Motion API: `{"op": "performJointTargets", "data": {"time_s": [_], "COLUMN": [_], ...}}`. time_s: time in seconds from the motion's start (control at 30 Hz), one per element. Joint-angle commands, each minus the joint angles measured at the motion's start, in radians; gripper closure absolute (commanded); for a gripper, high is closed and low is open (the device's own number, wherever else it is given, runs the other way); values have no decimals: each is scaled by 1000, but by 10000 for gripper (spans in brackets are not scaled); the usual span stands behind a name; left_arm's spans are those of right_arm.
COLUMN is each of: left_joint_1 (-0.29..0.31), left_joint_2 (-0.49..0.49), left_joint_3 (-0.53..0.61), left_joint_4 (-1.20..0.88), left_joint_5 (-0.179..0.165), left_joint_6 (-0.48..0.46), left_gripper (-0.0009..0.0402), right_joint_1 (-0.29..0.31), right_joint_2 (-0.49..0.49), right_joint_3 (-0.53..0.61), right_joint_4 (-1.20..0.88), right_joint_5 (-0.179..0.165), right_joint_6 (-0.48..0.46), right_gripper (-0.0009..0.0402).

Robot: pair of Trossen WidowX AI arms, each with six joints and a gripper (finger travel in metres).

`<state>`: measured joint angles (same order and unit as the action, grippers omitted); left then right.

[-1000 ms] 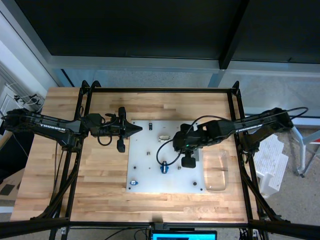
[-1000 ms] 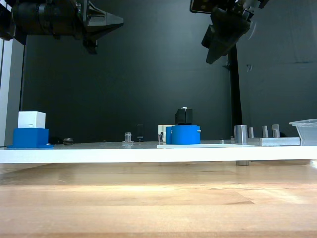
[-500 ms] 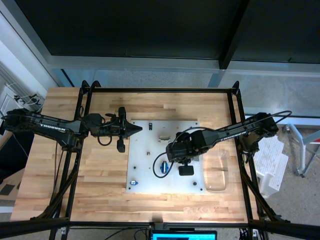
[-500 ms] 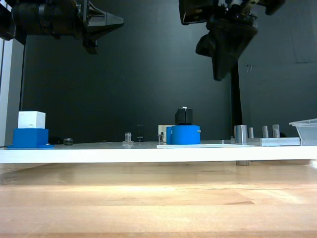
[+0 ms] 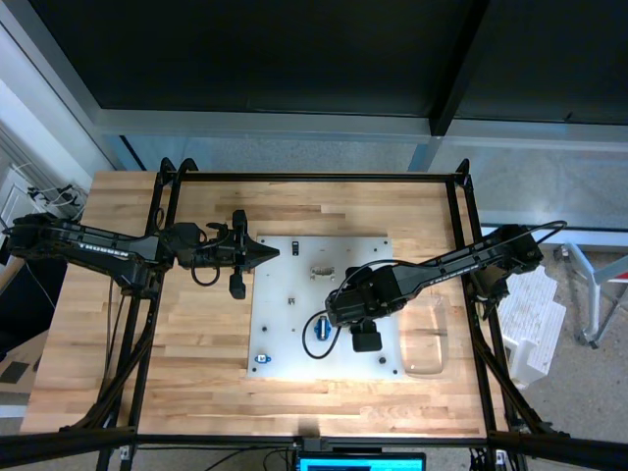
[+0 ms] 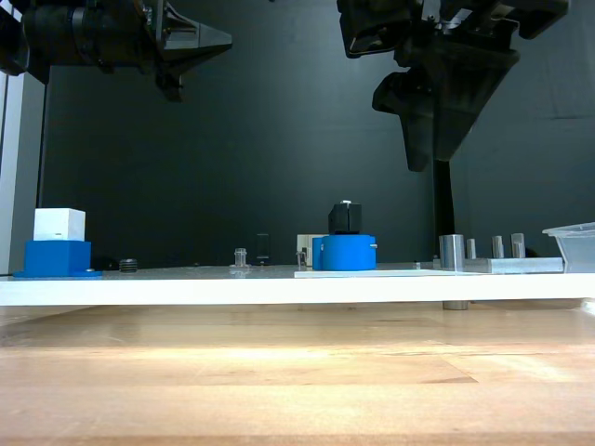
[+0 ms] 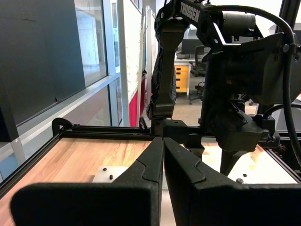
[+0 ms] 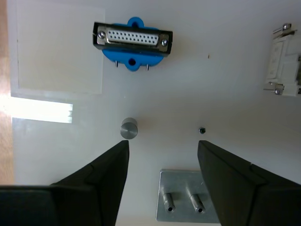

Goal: Remove the 16mm cylinder and place in the container

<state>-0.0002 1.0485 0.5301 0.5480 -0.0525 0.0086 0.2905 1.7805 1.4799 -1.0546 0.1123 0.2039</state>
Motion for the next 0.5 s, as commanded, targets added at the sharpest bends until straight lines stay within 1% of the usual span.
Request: {"op": "performJointTargets", "data": {"time_s": [0.03,0.3,0.5], "left_joint_1": [0,0,0], "left_joint_2": [0,0,0], "left_joint_3": [0,0,0], "left_joint_4": [0,0,0], "left_joint_5": [0,0,0], "left_joint_6": [0,0,0], "left_gripper": [393,393,393], "right_joint_1": [5,14,18], "right_joint_2": [0,0,0], "right_joint_3": [-7,-26,-32], "right_joint_4": [1,14,19], "right_joint_5": [0,0,0], "right_joint_6": [-1,10,24], "right_gripper": [168,152,148]}}
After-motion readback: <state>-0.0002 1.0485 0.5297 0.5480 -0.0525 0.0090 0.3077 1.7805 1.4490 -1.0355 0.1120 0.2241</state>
